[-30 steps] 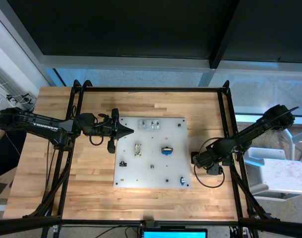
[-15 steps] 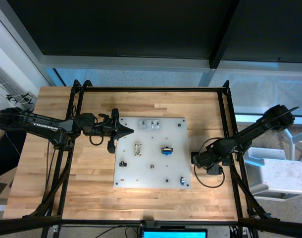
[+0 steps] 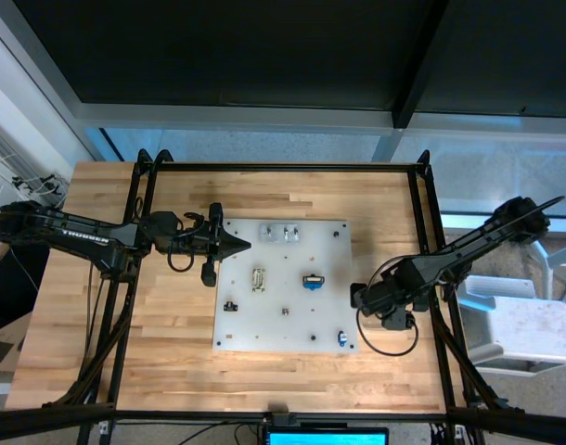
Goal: Pick the M12 fastener and fasten on the M12 threads
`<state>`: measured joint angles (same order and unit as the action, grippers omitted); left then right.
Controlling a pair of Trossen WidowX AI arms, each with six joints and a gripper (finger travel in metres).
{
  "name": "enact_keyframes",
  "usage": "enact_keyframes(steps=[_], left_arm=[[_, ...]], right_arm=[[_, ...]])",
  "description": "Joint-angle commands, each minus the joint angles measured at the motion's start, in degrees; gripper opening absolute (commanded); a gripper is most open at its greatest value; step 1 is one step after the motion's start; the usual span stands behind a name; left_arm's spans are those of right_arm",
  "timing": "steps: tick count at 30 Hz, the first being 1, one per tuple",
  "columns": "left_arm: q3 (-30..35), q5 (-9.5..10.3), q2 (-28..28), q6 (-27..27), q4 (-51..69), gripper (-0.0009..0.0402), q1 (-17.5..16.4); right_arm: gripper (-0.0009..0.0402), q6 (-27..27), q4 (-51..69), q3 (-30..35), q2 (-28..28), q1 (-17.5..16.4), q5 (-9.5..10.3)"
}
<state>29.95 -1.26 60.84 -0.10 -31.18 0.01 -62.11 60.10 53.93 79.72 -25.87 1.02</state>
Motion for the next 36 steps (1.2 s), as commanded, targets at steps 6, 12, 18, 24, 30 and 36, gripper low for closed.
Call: enact_keyframes(steps=[6, 12, 18, 24, 30, 36], left_arm=[[0.00, 0.00, 0.02, 0.00, 0.00, 0.0000, -0.02], [0.00, 0.00, 0.02, 0.00, -0.02, 0.0000, -0.02], [0.00, 0.00, 0.02, 0.00, 0.00, 0.0000, -0.02], [0.00, 0.00, 0.02, 0.00, -0.02, 0.0000, 0.00], [0.00, 0.00, 0.02, 0.00, 0.00, 0.0000, 0.00], [0.00, 0.00, 0.02, 0.00, 0.00, 0.0000, -0.02]], right_arm=[[0.0043, -4.98, 5.09, 15.23, 11.15, -0.17, -3.39], [0.0043, -6.49, 5.29, 25.14, 20.28, -0.22, -3.50], [0.0043, -8.94, 5.27, 33.31, 27.69, -0.28, -3.48], [0.0043, -9.40, 5.42, 38.93, 33.66, -0.31, -3.41], [0.0043, -9.40, 5.31, 42.62, 37.16, -0.28, -3.23], [0.0043, -9.33, 5.44, 44.96, 39.60, -0.26, -2.80]])
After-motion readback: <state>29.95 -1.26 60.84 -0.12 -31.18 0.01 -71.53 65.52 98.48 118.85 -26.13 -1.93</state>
